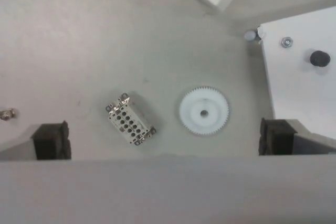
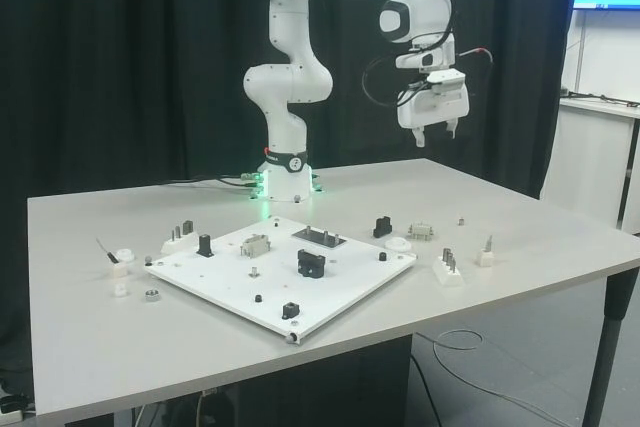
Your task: Pick USB.
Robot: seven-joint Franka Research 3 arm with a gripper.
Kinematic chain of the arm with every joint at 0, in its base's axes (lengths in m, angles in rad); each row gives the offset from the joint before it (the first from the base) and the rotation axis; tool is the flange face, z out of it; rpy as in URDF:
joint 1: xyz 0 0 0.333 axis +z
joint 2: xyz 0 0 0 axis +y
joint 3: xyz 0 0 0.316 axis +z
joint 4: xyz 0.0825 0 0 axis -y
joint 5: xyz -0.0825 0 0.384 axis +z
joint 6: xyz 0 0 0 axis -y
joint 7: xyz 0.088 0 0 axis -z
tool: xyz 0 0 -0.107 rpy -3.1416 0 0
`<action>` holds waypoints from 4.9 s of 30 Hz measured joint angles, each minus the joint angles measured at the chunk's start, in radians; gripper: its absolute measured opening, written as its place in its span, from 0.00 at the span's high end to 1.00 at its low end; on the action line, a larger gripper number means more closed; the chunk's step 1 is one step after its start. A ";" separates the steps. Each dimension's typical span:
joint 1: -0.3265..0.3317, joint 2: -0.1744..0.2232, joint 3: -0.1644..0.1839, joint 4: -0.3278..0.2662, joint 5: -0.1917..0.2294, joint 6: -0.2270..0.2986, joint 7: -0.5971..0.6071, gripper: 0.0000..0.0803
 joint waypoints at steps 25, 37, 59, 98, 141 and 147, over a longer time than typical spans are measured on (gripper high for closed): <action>-0.011 0.028 -0.009 0.000 -0.009 0.081 -0.004 0.00; -0.076 0.024 -0.038 0.002 -0.026 0.101 0.049 0.00; -0.228 0.012 -0.156 0.002 -0.109 0.100 0.021 0.00; -0.383 0.170 -0.671 0.094 -0.057 0.266 0.022 0.00; -0.510 0.590 -0.701 0.454 0.195 0.072 0.174 0.00; -0.509 0.630 -0.699 0.476 0.206 0.065 0.174 0.00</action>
